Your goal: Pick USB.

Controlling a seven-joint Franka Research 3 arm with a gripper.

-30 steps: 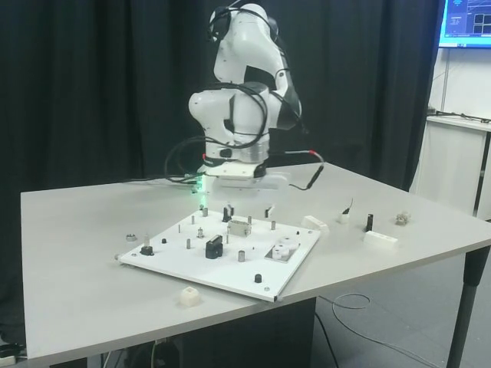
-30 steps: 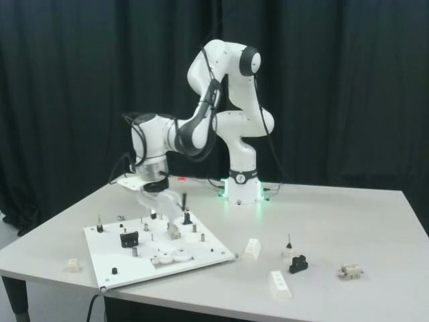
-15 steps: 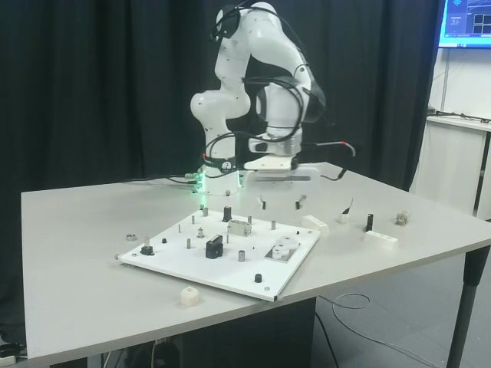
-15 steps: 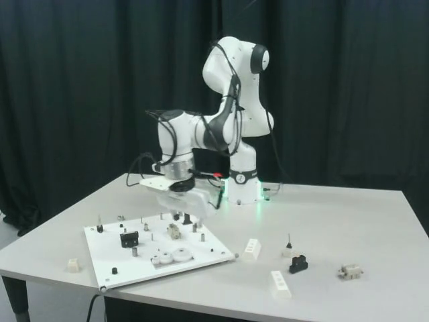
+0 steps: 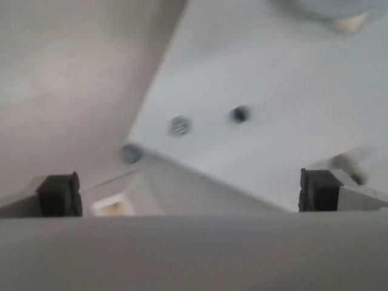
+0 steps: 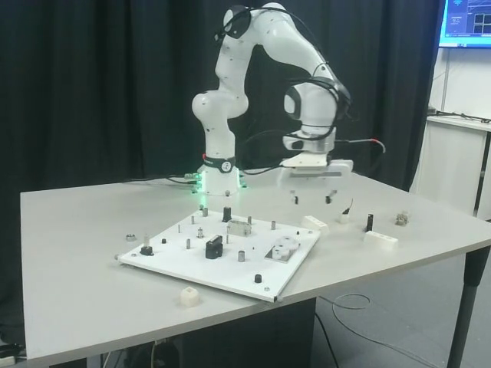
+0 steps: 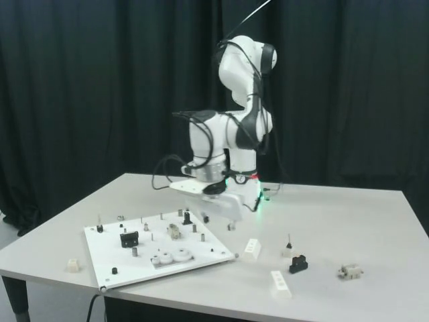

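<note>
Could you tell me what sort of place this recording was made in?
It looks like a robotics lab or test cell. A white arm is bolted to a grey table, black curtains close off the back, and a white board holds small assembly parts.

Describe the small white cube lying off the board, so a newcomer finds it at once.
On the grey table lies a large white board studded with pegs. Just off the board's edge nearest the first room camera sits a small white cube, the only loose piece on that side.
</note>
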